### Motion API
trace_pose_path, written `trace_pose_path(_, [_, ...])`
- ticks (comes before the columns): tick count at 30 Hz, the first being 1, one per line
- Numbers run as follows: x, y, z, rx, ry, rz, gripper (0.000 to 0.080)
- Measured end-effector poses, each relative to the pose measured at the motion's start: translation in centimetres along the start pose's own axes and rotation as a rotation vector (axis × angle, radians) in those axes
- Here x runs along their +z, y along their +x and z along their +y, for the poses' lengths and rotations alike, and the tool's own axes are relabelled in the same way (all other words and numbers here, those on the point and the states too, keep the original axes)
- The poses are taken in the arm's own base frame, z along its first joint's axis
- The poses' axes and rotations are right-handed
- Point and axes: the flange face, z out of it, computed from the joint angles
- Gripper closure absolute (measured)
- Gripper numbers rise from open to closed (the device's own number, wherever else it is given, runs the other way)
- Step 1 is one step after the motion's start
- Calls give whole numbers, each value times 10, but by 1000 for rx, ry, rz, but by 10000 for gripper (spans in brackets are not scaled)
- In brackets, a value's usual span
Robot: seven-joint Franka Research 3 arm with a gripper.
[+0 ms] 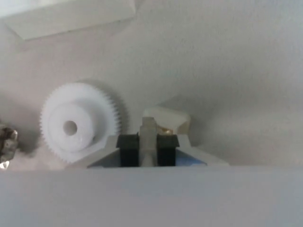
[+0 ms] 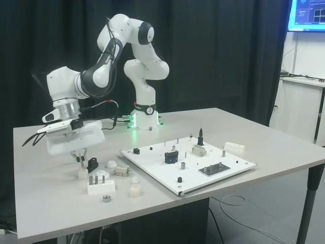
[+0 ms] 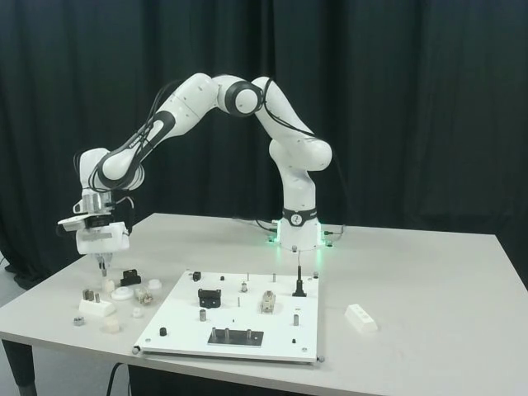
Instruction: Insert Ethernet.
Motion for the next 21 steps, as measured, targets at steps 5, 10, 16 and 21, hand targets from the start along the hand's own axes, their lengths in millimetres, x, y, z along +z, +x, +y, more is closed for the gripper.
trace_pose_path(5, [-12,2,-4,-9,-4,-1,725])
trace_pose_path(10, [-21,4,-7,-15,-12,5,725])
trace_pose_path(16, [-28,4,-10,-22,-23,11,727])
trace_pose_path(21, [-31,4,-11,-25,-31,13,727])
